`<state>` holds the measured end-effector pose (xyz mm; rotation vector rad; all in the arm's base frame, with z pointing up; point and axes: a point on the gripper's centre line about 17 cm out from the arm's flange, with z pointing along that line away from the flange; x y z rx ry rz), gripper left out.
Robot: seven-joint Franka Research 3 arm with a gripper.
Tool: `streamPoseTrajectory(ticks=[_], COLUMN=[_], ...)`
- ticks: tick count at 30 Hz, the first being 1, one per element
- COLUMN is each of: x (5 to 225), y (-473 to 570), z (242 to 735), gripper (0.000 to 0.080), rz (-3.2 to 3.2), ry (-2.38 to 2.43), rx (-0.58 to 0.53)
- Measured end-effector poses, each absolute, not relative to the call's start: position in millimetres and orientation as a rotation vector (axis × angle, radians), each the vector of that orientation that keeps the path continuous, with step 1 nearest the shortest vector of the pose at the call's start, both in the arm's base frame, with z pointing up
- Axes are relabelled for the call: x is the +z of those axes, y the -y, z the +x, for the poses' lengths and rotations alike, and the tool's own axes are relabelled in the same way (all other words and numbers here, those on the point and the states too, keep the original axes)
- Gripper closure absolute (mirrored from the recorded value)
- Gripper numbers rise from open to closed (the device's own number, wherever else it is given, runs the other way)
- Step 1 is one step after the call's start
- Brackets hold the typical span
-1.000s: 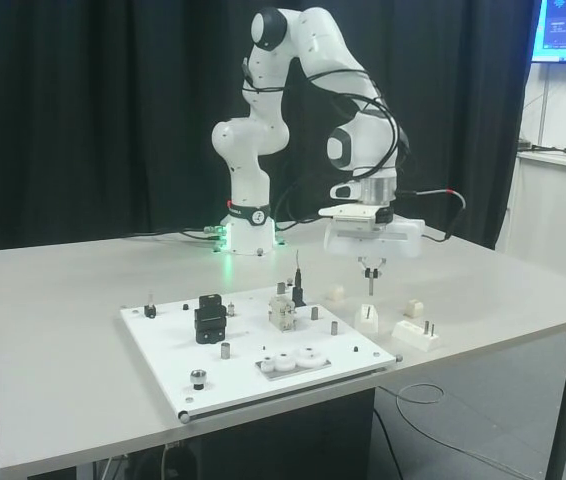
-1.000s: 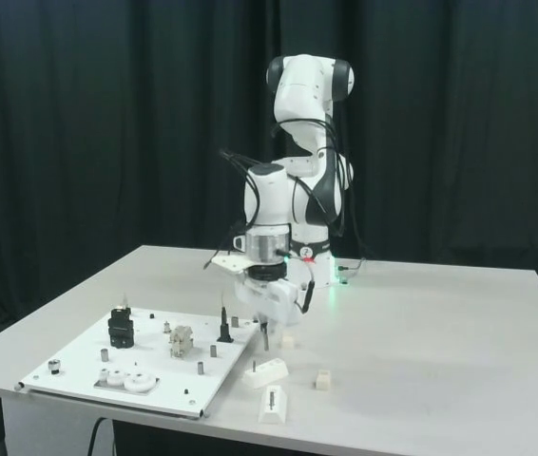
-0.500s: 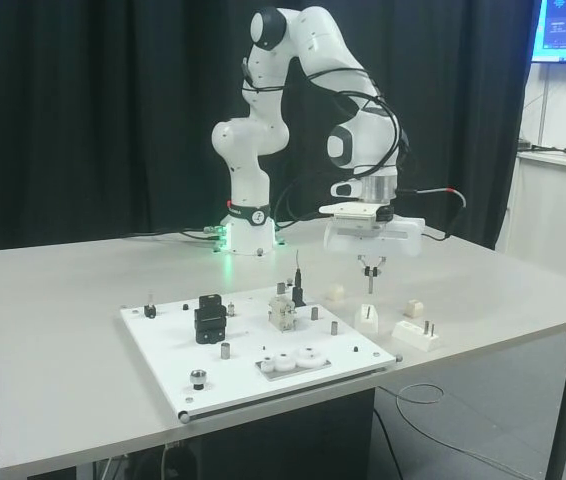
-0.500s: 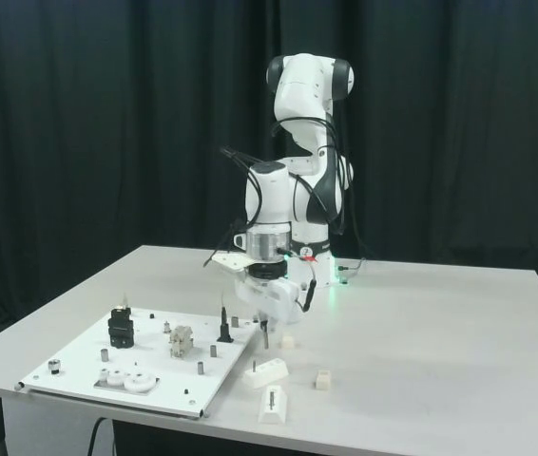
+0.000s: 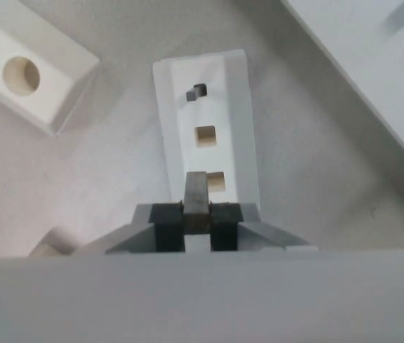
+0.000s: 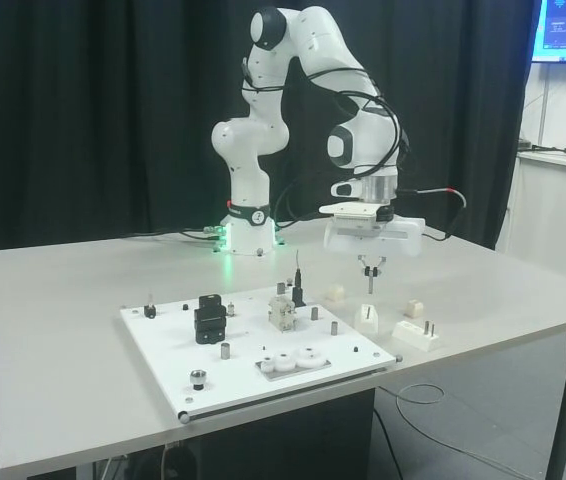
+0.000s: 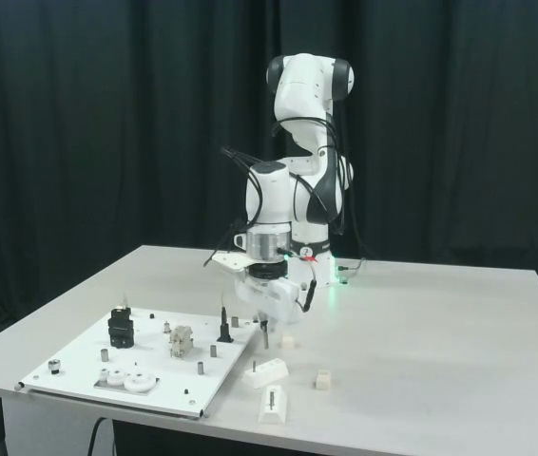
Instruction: Insert square peg 3.
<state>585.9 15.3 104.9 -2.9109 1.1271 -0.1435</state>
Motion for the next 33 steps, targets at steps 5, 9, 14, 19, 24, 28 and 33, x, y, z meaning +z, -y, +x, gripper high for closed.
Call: streamPoseTrajectory(ticks=[5, 9, 14, 19, 24, 28, 33], x=[104.9, 104.9, 105.0, 105.0, 105.0, 105.1, 105.6], y=[-15.8, -16.2, -16.5, -16.8, -17.0, -17.6, -16.4], z=[585.9, 585.8, 585.8, 585.8, 585.8, 585.9, 586.2], gripper=[0.0729, 0.0729, 0.0730, 0.0730, 0.0730, 0.0730, 0.0730], rz=[-2.912, -2.913, -2.914, -2.920, -2.928, -2.931, -2.946], ry=[-1.125, -1.123, -1.121, -1.114, -1.105, -1.101, -1.085], rx=[-0.144, -0.144, -0.144, -0.146, -0.148, -0.150, -0.156])
